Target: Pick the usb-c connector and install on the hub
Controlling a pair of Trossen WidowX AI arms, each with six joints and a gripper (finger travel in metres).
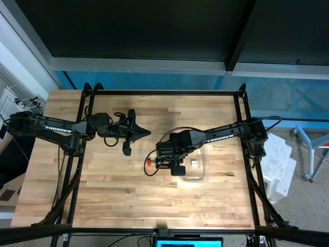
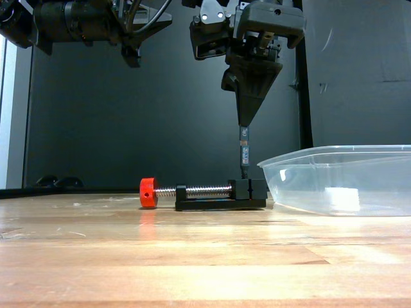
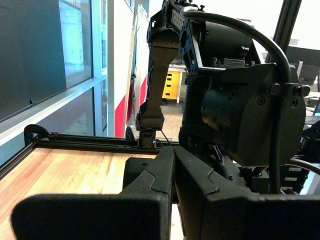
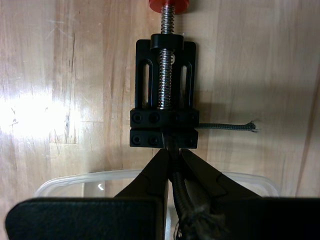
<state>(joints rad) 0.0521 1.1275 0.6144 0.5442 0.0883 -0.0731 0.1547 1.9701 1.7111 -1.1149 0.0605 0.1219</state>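
Pale wood bench point(image 1: 103, 195) carries a vise point(image 2: 212, 192), our landmark. Left of the vise and high above it, the left pincer point(image 3: 174, 156) hangs clenched on nothing. Directly over the vise, the right pincer point(image 2: 244, 122) grasps the connector point(image 2: 244, 154) upright, tip at the block; we cannot tell if it is seated. Right of the vise sits a tub point(image 2: 359, 163). We judge a slight tilt could jam the plug.
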